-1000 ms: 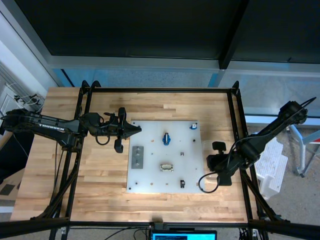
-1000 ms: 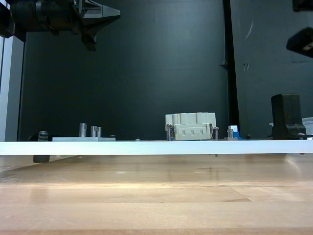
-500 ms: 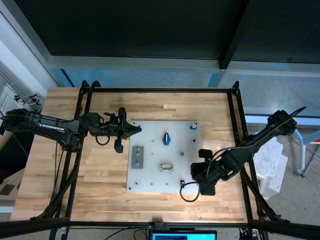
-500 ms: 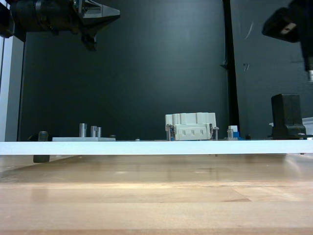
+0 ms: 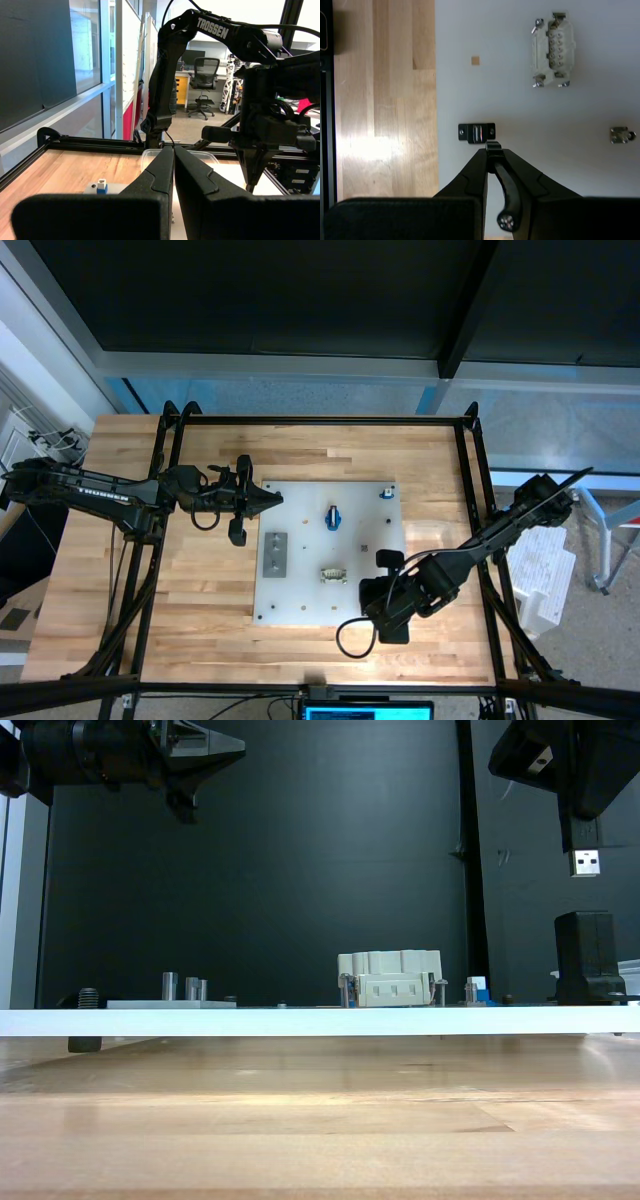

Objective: Pick the USB connector and install on taskboard

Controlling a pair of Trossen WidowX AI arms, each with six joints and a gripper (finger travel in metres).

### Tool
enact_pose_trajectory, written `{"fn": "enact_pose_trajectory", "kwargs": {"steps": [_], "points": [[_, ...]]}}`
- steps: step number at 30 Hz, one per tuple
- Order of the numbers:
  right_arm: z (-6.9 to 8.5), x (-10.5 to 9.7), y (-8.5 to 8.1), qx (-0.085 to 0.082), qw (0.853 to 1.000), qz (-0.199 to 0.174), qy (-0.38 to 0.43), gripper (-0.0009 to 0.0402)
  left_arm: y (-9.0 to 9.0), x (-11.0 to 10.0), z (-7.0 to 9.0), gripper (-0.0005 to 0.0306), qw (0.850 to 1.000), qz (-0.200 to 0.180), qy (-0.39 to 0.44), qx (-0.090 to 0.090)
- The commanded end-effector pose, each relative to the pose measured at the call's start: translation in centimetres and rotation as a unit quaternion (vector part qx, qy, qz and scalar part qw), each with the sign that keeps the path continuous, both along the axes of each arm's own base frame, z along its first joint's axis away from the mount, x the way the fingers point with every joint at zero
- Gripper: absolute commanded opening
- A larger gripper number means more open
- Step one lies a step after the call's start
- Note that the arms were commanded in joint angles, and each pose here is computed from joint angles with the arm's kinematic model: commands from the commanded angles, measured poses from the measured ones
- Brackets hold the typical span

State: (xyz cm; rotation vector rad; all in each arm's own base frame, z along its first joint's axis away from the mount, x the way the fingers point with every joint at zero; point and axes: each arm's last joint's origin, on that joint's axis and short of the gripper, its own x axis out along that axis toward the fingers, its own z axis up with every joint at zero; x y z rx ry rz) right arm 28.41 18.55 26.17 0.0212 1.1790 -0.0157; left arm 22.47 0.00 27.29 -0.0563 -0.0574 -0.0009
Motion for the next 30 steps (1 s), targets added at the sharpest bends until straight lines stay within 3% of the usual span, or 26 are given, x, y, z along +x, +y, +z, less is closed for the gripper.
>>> {"fn": "enact_pose_trajectory", "kwargs": {"steps": [1,18,30], "points": [[-0.1,0.2,0.2,0.005,1.000,0.001,-0.009,0.0000,0.0,0.0,0.0,0.0000,1.000,0.000,0.000,0.000],[-0.9,0.8,0.4,-0.008,1.000,0.007,-0.009,0.0000,0.0,0.0,0.0,0.0000,1.000,0.000,0.000,0.000],[-1.4,1.0,0.7,-0.003,1.000,0.008,-0.004,0.0000,0.0,0.0,0.0,0.0000,1.000,0.000,0.000,0.000]]}}
